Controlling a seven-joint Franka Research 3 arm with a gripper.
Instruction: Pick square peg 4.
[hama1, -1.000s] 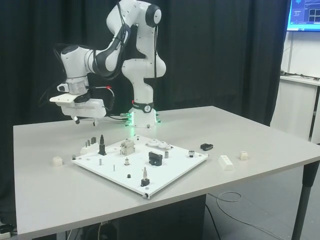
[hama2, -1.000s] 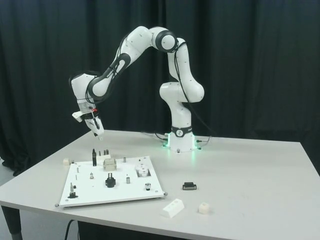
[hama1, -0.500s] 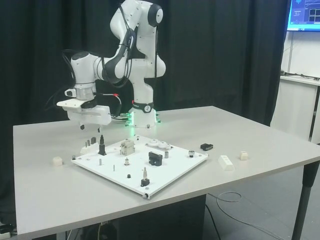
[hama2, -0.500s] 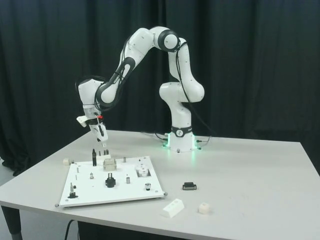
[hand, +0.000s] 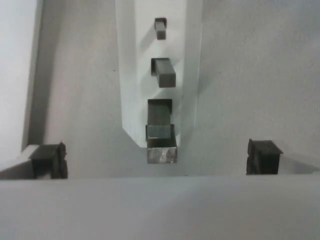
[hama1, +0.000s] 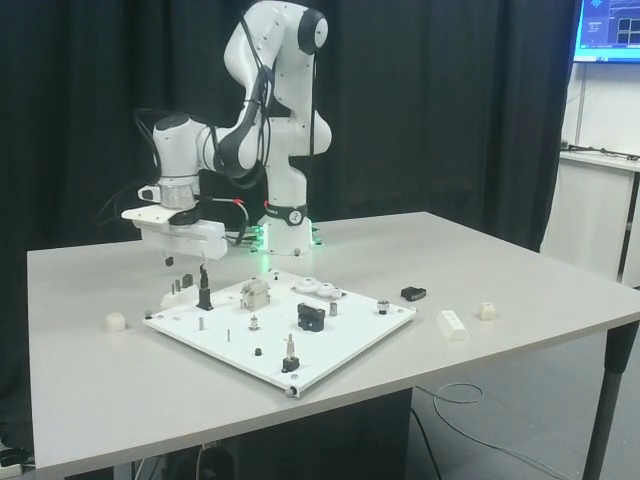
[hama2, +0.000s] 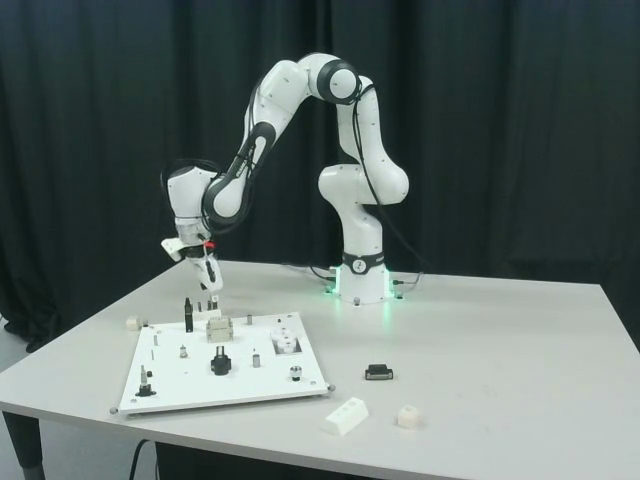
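While a second ago it hung off the white board (hama1: 340, 335), the claw (hand: 155, 155) now hovers wide open, empty, over square peg 4 (hand: 161, 143), a blocky grey peg in its white holder (hand: 131, 75).

Open air is lying under the gripper (hama1: 177, 262) above the white holder (hand: 159, 70). The square pegs (hand: 161, 135) are standing in a tight row, and a tall black post (hama1: 204, 288) is crowding one side.

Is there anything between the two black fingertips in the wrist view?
Yes. In the wrist view, the largest square peg stands between the fingertips, at the end of the white peg holder, untouched.
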